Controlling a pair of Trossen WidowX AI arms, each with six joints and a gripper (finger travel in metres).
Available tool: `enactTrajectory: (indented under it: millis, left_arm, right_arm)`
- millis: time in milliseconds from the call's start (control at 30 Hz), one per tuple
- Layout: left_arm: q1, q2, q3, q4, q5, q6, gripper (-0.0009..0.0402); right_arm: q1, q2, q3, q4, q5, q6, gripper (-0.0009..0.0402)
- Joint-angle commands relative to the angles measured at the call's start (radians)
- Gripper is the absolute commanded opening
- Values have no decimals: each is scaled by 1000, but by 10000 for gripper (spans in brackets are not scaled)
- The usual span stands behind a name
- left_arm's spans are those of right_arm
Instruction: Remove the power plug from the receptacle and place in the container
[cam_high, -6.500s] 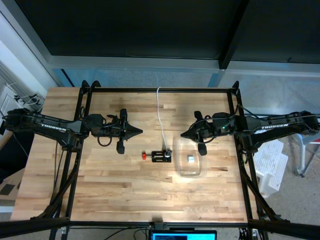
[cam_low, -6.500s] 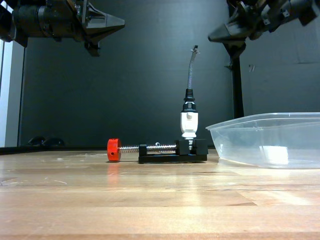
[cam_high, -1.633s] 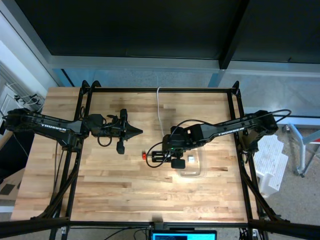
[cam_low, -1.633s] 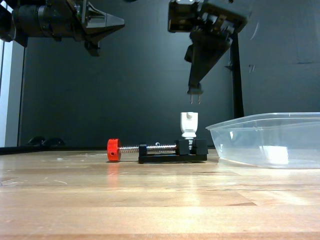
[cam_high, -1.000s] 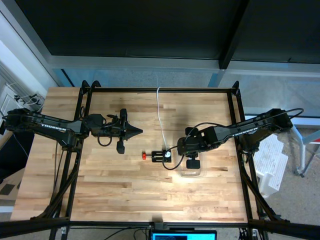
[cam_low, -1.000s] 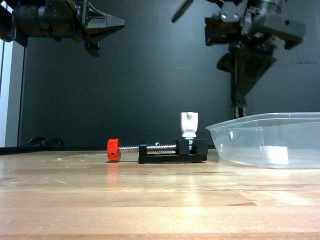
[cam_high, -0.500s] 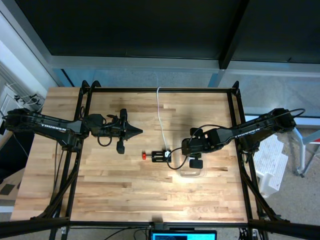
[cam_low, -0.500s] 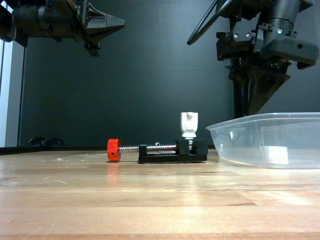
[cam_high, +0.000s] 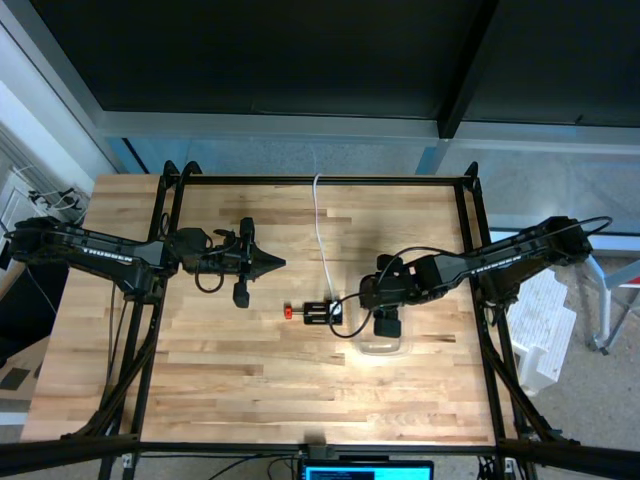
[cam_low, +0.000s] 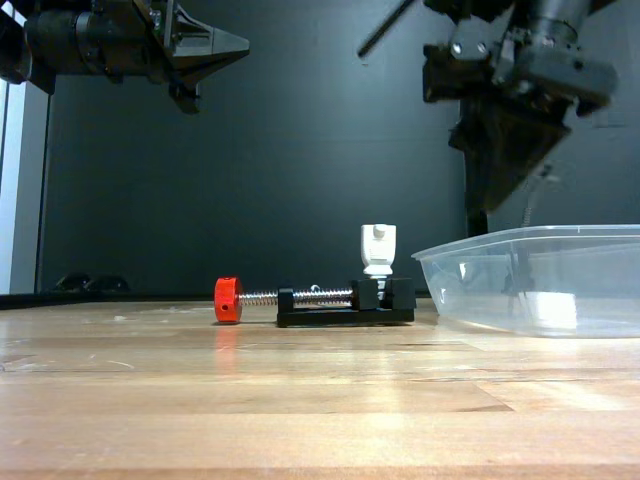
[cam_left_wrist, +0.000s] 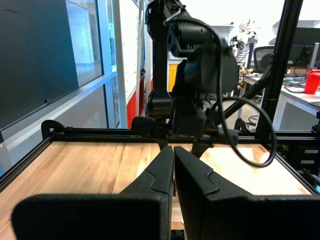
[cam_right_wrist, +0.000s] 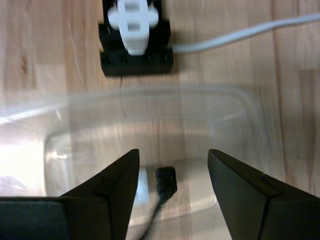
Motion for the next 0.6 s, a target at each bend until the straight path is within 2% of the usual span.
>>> enactTrajectory:
  millis: [33,200,367,467,600]
  left_arm:
    - [0,0,0,0,0,0,0]
    - [0,0,0,0,0,0,0]
    - [0,0,0,0,0,0,0]
    - [0,0,0,0,0,0,0]
    - [0,0,0,0,0,0,0]
  right_arm:
    - [1,1,40,-47,-1,2,216]
    - [0,1,77,-95,0,3,230]
    - [0,1,68,-91,-1,0,223]
    - [-11,-15,56,-48,-4,-37,207]
    - [-41,-86,18,66,-4,-100,162]
